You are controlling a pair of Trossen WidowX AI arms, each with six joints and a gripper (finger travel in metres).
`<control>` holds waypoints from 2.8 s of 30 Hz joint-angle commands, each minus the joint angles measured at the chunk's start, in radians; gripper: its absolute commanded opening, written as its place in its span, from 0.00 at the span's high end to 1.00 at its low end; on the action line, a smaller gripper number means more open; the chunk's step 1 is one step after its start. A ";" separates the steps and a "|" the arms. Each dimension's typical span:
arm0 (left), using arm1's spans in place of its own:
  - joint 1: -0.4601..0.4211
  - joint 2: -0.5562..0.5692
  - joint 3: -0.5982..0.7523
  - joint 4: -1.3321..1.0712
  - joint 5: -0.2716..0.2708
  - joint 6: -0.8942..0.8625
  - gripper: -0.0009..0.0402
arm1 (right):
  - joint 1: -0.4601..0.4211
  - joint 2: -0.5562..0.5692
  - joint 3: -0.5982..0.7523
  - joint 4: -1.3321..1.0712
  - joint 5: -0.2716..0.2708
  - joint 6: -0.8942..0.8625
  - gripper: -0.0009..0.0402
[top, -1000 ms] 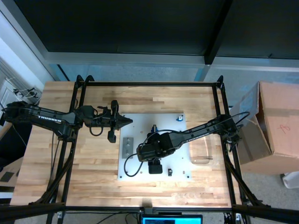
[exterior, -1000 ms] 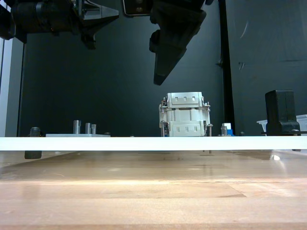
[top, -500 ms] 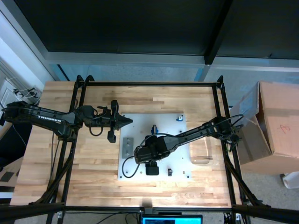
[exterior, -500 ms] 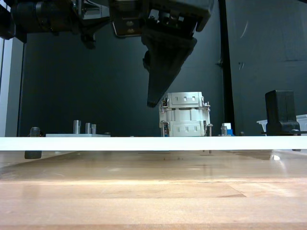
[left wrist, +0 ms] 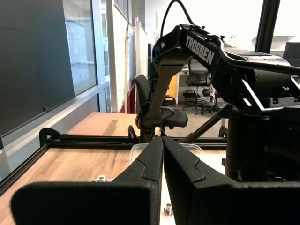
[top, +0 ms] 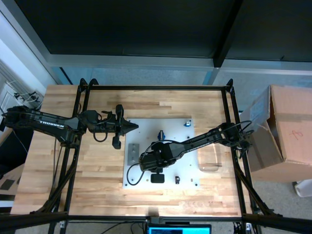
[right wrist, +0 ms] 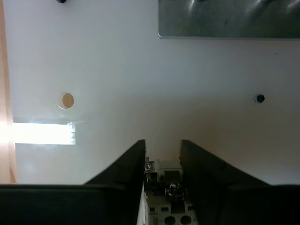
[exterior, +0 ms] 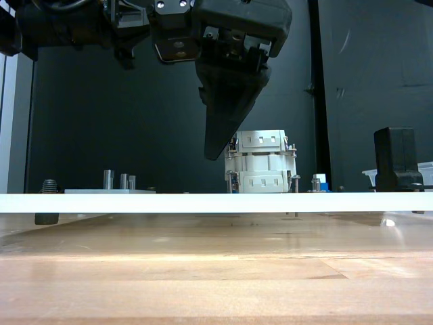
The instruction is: Remove the HAN10E connector from the taskboard and place in the container
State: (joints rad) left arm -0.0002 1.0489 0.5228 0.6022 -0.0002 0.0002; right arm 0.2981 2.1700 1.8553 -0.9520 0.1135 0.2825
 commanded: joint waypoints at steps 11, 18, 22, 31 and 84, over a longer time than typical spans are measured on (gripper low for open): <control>0.000 0.000 0.000 0.000 0.000 0.000 0.98 | 0.000 -0.002 0.000 0.000 0.000 -0.001 0.96; 0.000 0.000 0.000 0.000 0.000 0.000 0.98 | 0.001 -0.011 0.000 -0.001 0.000 -0.002 0.98; 0.000 0.000 0.000 0.000 0.000 0.000 0.98 | 0.001 -0.037 0.000 -0.013 0.000 0.001 0.98; 0.000 0.000 0.000 0.000 0.000 0.000 0.98 | 0.004 -0.125 0.000 -0.108 -0.004 0.001 0.98; 0.000 0.000 0.000 0.000 0.000 0.000 0.98 | 0.008 -0.099 0.015 -0.209 -0.011 0.096 0.34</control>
State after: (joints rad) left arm -0.0002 1.0489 0.5228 0.6029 -0.0006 0.0002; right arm 0.3054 2.0583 1.8709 -1.1633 0.1074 0.3801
